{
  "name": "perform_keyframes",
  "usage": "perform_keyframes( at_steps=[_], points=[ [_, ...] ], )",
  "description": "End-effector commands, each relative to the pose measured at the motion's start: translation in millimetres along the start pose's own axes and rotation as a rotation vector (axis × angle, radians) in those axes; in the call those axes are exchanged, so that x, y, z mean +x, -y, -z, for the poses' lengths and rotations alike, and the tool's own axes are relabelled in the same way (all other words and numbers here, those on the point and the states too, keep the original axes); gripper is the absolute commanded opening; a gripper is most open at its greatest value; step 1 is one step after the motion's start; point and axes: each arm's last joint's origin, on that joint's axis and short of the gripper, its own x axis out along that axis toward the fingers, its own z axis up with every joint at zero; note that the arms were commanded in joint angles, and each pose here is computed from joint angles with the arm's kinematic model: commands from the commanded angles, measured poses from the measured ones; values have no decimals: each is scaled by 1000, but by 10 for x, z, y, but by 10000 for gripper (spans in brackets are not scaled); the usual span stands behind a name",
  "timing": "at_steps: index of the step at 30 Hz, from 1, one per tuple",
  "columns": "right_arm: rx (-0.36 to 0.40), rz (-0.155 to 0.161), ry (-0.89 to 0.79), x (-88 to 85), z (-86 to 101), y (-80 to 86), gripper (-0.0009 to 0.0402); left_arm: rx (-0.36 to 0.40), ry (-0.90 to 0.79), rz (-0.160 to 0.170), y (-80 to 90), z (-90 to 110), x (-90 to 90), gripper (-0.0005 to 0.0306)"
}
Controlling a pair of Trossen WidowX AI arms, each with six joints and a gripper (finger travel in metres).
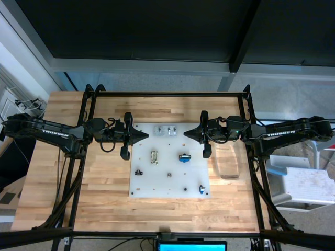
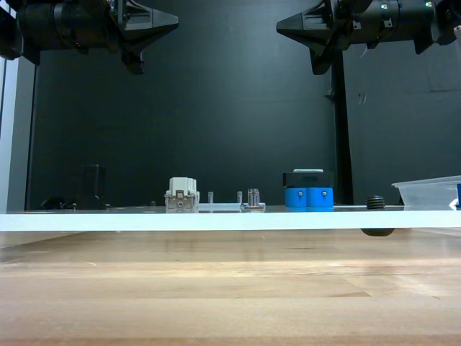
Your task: Remove the rj45 connector and place it in the container
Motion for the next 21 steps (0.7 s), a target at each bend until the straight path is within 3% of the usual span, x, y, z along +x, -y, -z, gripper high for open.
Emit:
perform_keyframes(
  at_steps=[1,12,15,21],
  points=[
    [9,7,8,0,-8,2,0,0,0,0,0,-1,-1,1],
    [11,7,4,0,-3,1,0,0,0,0,0,0,0,1],
    [49,10,-5,2,-6,3,0,0,0,0,1,-1,-1,1],
    [56,28,-232,38,-107,-9,0,0,0,0,1,-1,-1,1]
  ],
)
